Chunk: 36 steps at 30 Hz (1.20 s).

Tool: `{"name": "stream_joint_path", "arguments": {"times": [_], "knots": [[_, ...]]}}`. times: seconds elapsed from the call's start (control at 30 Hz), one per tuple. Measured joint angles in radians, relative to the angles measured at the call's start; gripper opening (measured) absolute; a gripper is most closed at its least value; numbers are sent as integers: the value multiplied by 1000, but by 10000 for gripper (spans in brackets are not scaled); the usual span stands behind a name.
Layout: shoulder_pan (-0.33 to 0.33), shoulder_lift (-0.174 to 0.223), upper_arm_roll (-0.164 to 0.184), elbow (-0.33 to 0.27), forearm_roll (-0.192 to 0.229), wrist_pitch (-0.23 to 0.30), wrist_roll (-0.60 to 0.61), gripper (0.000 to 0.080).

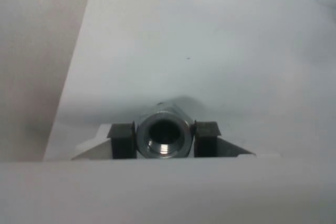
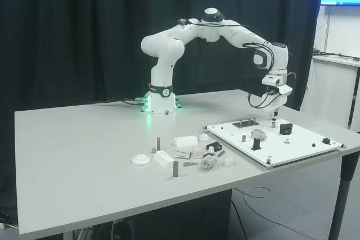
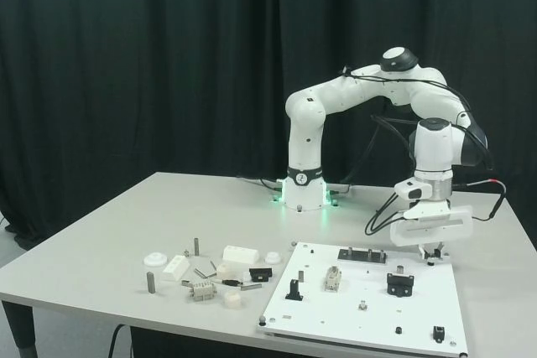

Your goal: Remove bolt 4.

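My gripper (image 1: 164, 142) is shut on a grey metal hex piece with a threaded bore, the bolt (image 1: 163, 129), held between the two black pads (image 1: 122, 141). In the first room view the gripper (image 2: 274, 114) hangs over the far edge of the white board (image 2: 298, 149), at its end farther from the arm's base. The second room view also shows the gripper (image 3: 432, 252) just above the white board (image 3: 352, 318). Beneath the bolt in the wrist view lies the bare white board (image 1: 210, 51), with grey table (image 1: 31, 66) beside it.
The board carries a grey plate with pegs (image 3: 362, 254), a black block (image 3: 399, 284), a black bracket (image 3: 294, 289) and a small black part (image 3: 437, 333). Several loose white and black parts and upright pegs (image 3: 210, 274) lie on the table beside the board.
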Motion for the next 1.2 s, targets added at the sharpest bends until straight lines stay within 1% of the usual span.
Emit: {"name": "stream_joint_path", "arguments": {"times": [0.2, 0.37, 0.6, 0.93, 1.2], "knots": [[0, -1, -3, 0, -1, -1, -73, 237], [1, -2, -18, 0, -3, -4, -135, 237], [4, -2, -37, 0, -16, -26, -254, 237], [4, -2, -48, 0, -25, -37, -260, 237], [3, -2, -51, 0, -25, -38, -236, 237]]}}
